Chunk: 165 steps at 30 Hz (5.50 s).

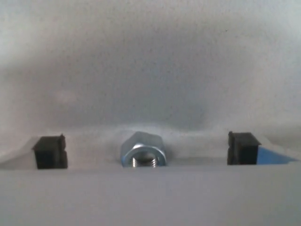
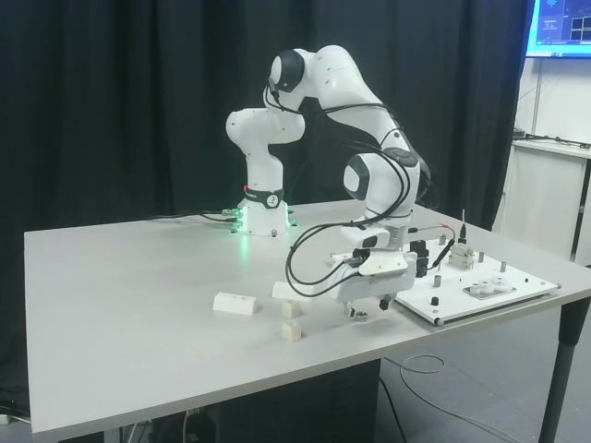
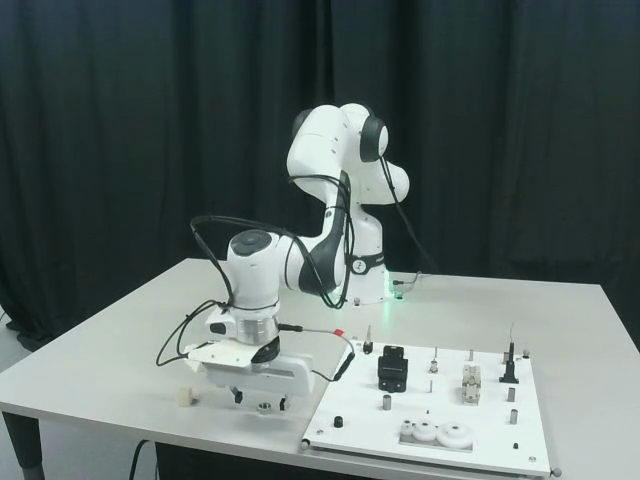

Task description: Remove round peg 4.

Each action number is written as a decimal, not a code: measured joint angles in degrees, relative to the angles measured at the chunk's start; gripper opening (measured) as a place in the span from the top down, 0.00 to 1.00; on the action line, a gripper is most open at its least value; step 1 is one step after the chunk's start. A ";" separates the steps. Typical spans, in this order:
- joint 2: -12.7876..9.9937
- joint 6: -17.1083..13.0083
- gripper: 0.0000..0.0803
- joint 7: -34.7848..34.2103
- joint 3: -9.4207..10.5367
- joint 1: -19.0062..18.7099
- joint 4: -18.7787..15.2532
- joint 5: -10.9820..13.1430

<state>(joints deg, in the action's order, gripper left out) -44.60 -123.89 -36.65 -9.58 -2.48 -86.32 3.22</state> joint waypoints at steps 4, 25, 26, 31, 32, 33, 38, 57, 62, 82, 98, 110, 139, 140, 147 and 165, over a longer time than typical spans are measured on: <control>0.74 0.61 0.03 0.00 0.00 -0.03 0.00 0.00; 2.17 1.67 0.00 0.16 0.00 -0.45 0.00 -0.02; 2.18 1.67 0.00 0.31 0.00 -0.48 0.00 -0.04; 2.21 1.67 0.00 1.03 0.00 -0.54 0.00 -0.05; 2.21 1.68 0.00 1.02 0.00 -0.54 0.00 -0.05; 2.21 1.69 0.00 0.94 0.00 -0.53 0.00 -0.05; 2.21 1.73 0.00 0.68 0.00 -0.51 0.00 0.01; 2.24 1.74 0.00 0.98 0.00 -0.68 0.00 0.00; 2.33 1.88 0.00 0.99 0.00 -0.78 0.00 0.00; 3.15 3.98 0.00 0.71 0.00 -1.05 0.00 0.01; 3.93 7.89 0.00 -3.34 0.13 -3.48 -0.43 3.74; 4.90 9.13 0.00 -10.30 0.15 -8.46 -1.95 5.83; 7.75 4.59 0.00 -24.01 0.16 -17.97 -7.39 5.49; 7.76 4.15 0.00 -24.25 0.16 -18.12 -7.60 5.49; 7.78 1.39 0.00 -25.14 0.16 -18.89 -8.97 5.49; 7.82 -3.27 0.00 -25.77 0.14 -19.31 -11.38 5.49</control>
<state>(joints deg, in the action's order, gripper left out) -36.78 -127.16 -62.41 -9.44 -21.79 -97.71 8.71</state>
